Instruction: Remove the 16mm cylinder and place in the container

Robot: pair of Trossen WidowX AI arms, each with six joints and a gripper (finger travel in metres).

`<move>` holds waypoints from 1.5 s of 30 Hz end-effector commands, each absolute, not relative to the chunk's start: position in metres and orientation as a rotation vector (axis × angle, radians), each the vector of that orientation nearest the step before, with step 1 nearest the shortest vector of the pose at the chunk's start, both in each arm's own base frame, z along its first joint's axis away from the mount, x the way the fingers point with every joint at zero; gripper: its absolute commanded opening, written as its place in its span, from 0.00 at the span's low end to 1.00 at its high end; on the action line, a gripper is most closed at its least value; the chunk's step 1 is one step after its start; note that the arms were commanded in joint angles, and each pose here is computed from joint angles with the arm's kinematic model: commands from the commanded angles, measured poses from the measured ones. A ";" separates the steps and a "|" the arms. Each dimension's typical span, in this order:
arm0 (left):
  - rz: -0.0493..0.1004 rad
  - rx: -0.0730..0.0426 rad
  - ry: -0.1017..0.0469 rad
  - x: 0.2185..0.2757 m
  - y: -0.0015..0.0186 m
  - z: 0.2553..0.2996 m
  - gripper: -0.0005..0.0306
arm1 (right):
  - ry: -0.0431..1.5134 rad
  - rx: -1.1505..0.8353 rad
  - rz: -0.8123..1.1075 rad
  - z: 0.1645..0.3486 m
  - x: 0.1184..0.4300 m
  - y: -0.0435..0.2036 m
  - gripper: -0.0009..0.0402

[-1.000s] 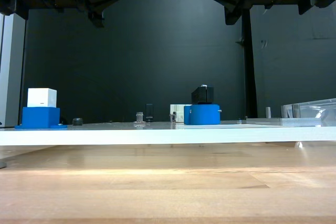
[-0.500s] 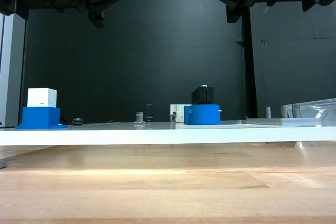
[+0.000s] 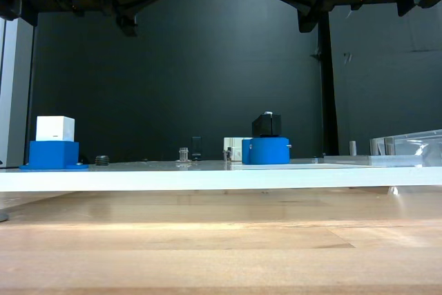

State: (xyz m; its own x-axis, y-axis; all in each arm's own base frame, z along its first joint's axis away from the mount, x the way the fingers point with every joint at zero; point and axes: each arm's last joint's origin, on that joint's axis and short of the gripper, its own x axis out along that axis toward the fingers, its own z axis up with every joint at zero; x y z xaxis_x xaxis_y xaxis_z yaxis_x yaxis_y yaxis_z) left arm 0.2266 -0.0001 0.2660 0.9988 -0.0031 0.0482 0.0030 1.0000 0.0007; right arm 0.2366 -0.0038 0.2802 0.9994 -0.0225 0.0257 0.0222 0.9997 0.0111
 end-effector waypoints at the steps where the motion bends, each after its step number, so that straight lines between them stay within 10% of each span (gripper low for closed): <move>1: -0.003 0.001 -0.048 0.2267 -0.0001 0.2661 0.02 | -0.025 0.011 -0.022 0.280 0.237 -0.004 0.02; 45: -0.003 0.001 -0.049 0.2267 -0.0001 0.2661 0.02 | 0.012 0.011 -0.023 0.276 0.237 -0.004 0.02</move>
